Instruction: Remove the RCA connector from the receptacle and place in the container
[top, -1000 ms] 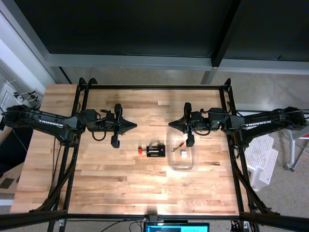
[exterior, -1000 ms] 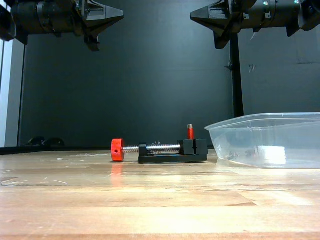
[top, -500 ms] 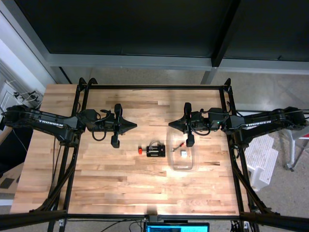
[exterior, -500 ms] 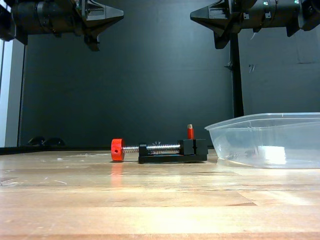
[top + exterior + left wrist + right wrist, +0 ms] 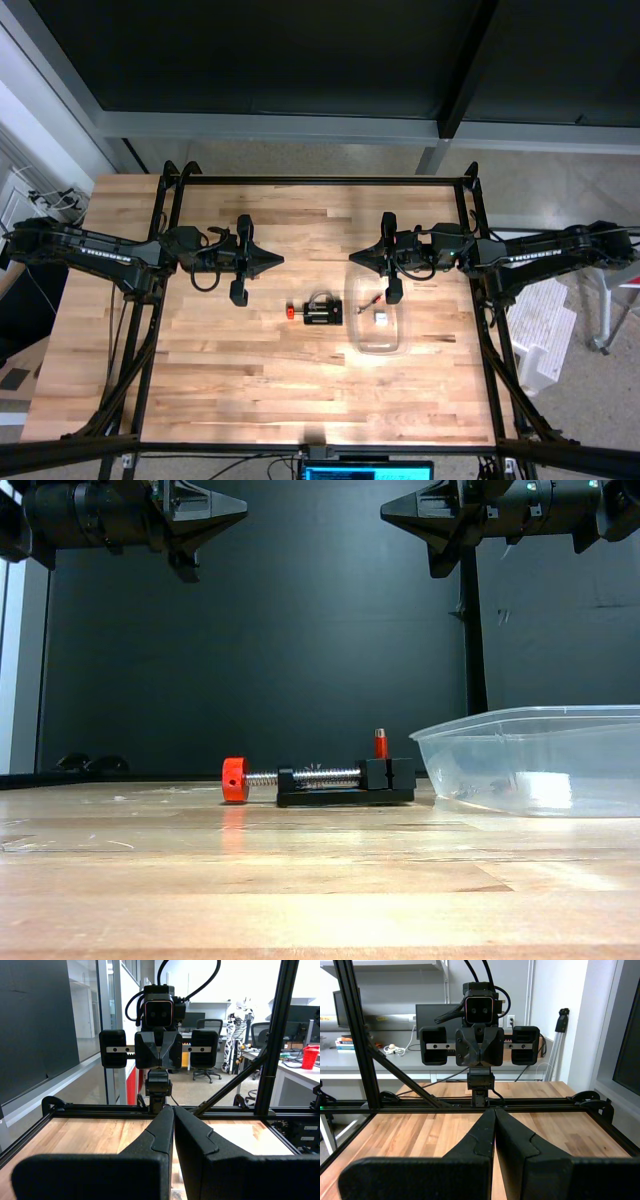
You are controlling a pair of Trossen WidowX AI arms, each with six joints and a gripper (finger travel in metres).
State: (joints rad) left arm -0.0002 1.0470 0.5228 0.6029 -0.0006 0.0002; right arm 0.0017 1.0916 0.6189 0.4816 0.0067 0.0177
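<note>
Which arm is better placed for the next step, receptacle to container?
Right, probably. The left end effector and right end effector both hang shut, high, about equally far from the receptacle. But the container lies on the right arm's side of the receptacle: a shorter carry.

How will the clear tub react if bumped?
The container looks thin-walled and nearly empty, so probably light, sliding easily on the wooden table. Low and wide, it seems unlikely to tip. The left gripper and right gripper hang shut, high above the table.
</note>
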